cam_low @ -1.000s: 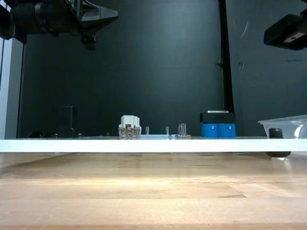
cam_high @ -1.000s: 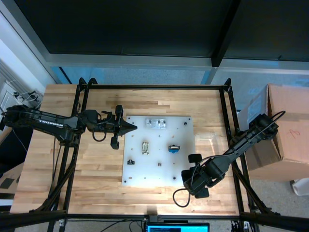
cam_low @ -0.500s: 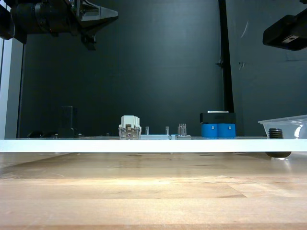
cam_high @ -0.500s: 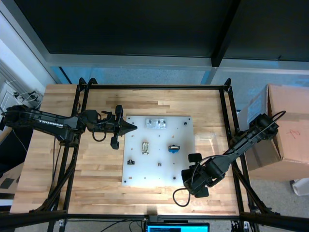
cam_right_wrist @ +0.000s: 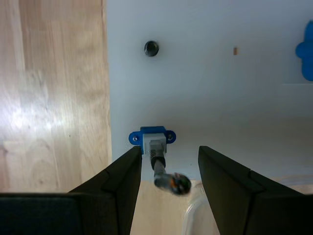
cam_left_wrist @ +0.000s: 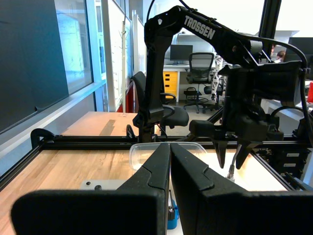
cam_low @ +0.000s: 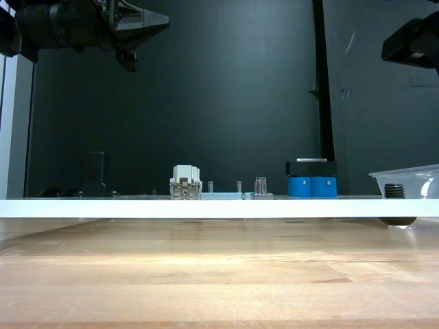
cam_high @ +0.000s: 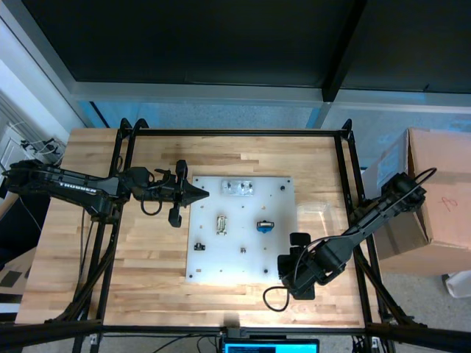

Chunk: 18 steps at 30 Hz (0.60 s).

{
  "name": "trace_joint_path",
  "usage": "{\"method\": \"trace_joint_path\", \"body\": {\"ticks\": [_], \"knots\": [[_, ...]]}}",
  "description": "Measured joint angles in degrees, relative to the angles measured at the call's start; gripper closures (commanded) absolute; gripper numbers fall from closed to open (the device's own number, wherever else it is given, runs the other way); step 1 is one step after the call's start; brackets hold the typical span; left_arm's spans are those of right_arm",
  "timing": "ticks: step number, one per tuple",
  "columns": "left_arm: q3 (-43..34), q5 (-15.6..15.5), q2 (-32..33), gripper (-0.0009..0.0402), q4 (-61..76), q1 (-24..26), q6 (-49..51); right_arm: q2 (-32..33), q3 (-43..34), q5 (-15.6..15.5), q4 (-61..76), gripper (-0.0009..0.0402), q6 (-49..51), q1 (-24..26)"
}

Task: Remove the RJ45 connector from the taskboard and place in the container

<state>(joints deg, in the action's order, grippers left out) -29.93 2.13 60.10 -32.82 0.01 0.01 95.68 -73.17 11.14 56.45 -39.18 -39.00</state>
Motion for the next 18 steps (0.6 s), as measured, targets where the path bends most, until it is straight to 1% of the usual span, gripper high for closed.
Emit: {"method": "trace_joint_path", "body": {"ticks": [6,12,18], "knots": [[0.0,0.0,0.0,0.0393,0.0,0.0,0.0,-1.6,1.5,0.0,-1.0,0.0217,-0.6,-0.1],[0.0,0.0,0.0,0.0393,0.0,0.0,0.0,-1.6,4.2,0.0,-5.5,0.0200,-1.1,-0.4],[0.0,0.0,0.0,0.0393,0.0,0.0,0.0,-1.6,5.9,0.0,-7.1,0.0191,-1.1,-0.4]]}}
